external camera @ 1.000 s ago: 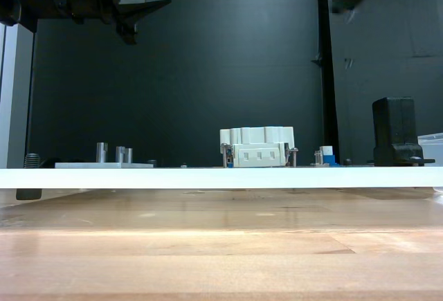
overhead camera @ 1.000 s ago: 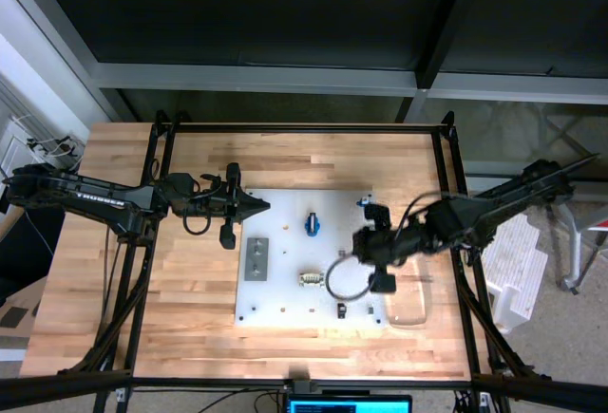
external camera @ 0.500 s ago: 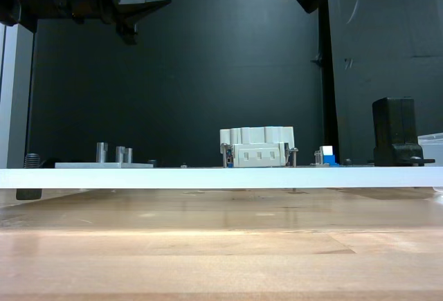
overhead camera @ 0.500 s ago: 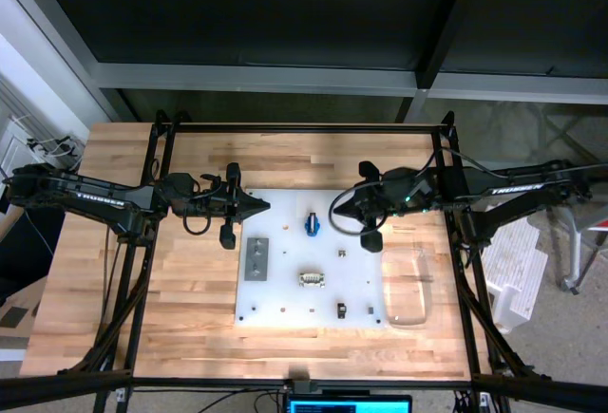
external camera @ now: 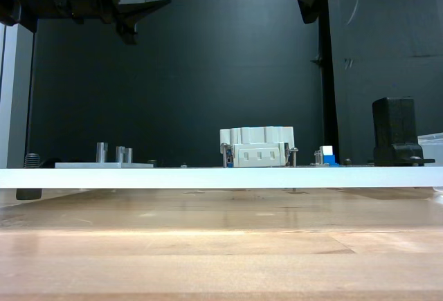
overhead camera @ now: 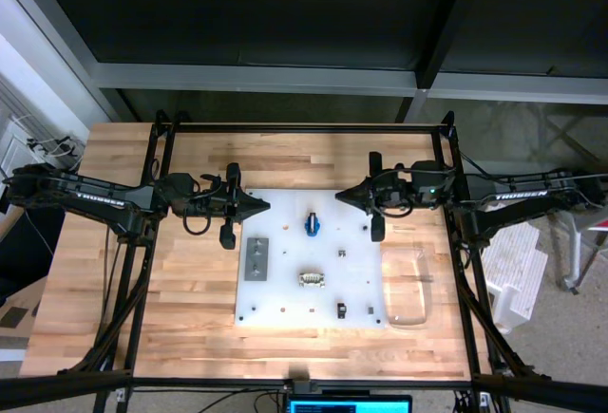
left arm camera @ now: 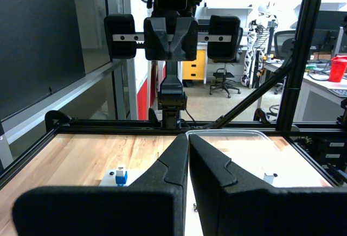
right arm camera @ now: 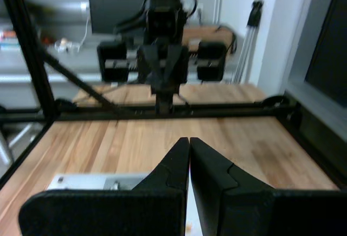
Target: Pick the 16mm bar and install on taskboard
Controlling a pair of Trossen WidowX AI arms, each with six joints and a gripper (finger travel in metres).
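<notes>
Now: right claw [overhead camera: 344, 196] has left the near-right part of the taskboard [overhead camera: 285, 291], where it sat low beside the clear tray [overhead camera: 424, 290] a second ago. It has swung up and back. It hangs high over the board's far-right edge, arm stretched level, pointing inward. That mirrors the left claw [overhead camera: 263, 206], which has not moved from its perch over the far-left edge. Low view agrees: both sit well above the board, neither near any part on it.

Right claw fingers [right arm camera: 173, 171] pressed together tip to tip; no rod seen between them. Left claw likewise, fingers together, carrying nothing.

16mm bar: cannot pick it out for certain. Small upright metal pegs [external camera: 102, 152] stand on the grey block [overhead camera: 256, 259] at the board's left side, same count as a second ago. One may be the bar; too small to tell. Nothing rod-like made out in the tray or loose on the worktop [overhead camera: 190, 318].

Reading: the right arm pulled back to a parked-looking pose with nothing gripped. Either the bar is already seated and the run is closing, or the arm is resetting without a pick. No insertion under way. If the bar is still loose, finding it comes first.
</notes>
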